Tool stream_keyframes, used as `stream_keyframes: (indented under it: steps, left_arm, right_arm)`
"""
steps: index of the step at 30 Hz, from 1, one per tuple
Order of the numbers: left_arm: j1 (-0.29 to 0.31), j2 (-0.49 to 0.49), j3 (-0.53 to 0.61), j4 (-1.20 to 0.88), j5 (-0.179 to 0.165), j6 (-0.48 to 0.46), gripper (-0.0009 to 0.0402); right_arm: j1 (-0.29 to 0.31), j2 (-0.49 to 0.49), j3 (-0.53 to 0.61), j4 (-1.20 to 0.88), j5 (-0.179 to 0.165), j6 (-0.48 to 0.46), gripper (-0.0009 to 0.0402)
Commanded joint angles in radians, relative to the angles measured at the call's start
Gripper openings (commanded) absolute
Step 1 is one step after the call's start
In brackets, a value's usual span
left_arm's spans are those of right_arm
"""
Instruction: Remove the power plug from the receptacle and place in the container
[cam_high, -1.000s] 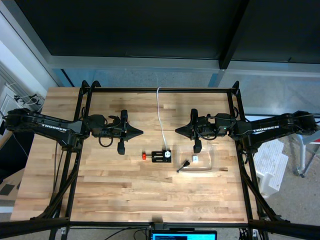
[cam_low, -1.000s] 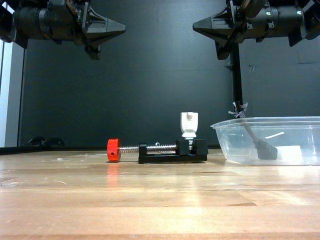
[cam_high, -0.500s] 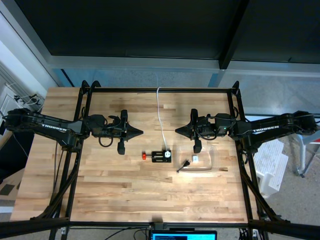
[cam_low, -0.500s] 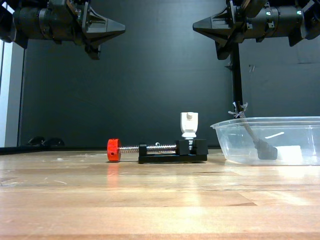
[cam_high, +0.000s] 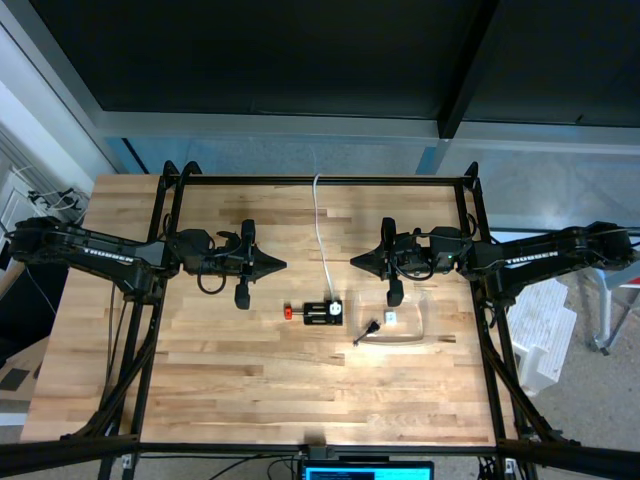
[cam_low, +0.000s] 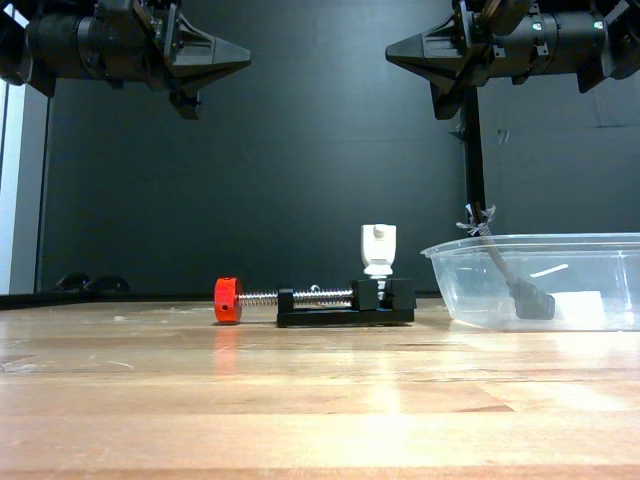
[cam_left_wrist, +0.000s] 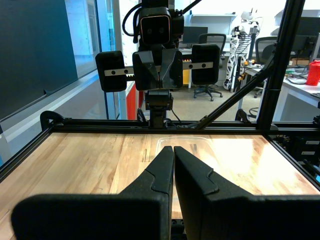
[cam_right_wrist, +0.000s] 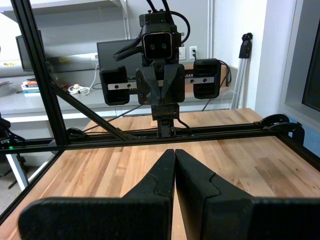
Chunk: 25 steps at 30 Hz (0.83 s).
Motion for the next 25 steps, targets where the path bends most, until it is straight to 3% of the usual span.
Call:
stream_keyframes:
  steps: [1,25]
  left_arm:
    - [0.0,0.0,0.0,0.0,0.0,0.0,0.0]
    - [0.0,0.0,0.0,0.0,0.0,0.0,0.0]
  right_arm:
    - [0.0,0.0,0.0,0.0,0.0,0.0,0.0]
    - [0.0,0.0,0.0,-0.03,0.0,0.0,0.0]
